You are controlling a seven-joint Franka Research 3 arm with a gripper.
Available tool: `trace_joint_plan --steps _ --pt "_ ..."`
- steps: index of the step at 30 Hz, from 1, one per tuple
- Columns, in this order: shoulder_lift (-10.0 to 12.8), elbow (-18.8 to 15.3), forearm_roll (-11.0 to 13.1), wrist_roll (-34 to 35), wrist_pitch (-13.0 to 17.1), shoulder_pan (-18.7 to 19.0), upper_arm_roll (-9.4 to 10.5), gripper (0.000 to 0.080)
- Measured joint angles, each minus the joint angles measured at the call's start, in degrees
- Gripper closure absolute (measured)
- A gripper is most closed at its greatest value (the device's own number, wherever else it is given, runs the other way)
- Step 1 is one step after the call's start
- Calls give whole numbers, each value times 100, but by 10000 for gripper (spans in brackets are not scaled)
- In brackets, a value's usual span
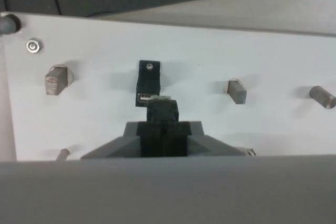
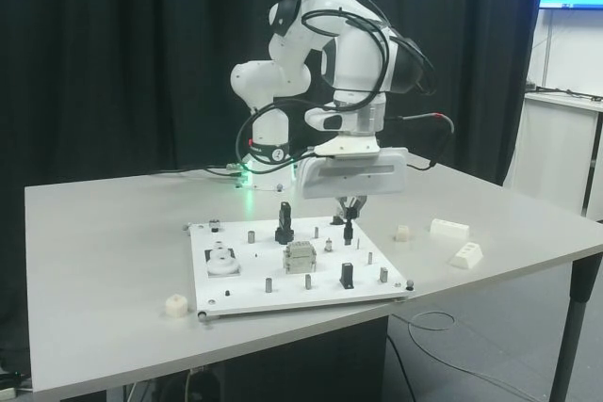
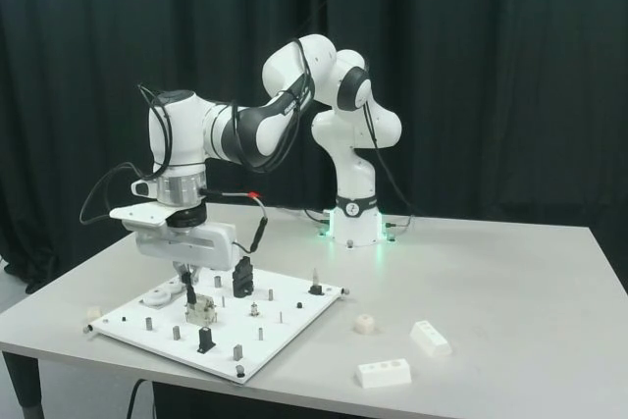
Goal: Place USB.
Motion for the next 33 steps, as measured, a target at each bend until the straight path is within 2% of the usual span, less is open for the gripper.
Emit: trace_joint_plan --steps 9,19,27,33 --pt "6 0 1 -153 -7 17 105 781" --pt "8 -9 21 -209 -203 65 419 781" --pt "9 -66 68 125 -491 246 579 781" --pt "8 -155 82 405 -589 466 637 781"
